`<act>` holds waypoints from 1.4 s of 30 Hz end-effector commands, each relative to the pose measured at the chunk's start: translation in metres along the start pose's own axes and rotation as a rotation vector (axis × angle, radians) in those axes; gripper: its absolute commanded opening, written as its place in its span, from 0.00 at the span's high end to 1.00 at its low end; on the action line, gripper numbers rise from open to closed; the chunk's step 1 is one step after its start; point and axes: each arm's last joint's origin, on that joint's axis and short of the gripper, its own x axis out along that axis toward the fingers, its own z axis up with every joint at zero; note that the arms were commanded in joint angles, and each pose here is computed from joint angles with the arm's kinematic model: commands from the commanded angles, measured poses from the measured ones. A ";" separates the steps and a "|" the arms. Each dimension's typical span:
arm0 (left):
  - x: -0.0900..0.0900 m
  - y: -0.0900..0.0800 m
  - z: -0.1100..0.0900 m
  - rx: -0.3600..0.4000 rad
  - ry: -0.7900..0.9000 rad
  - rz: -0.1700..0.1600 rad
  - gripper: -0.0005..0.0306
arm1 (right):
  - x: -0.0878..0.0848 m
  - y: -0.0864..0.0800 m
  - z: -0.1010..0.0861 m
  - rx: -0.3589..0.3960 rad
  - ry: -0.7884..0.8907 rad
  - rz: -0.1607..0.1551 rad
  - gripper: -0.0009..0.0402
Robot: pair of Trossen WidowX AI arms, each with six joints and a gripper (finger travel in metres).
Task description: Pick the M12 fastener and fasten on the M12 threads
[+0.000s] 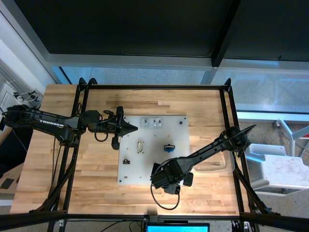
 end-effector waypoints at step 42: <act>0.000 0.000 0.000 0.000 0.000 0.000 0.98 | 0.027 0.003 -0.002 0.014 0.002 -0.001 0.95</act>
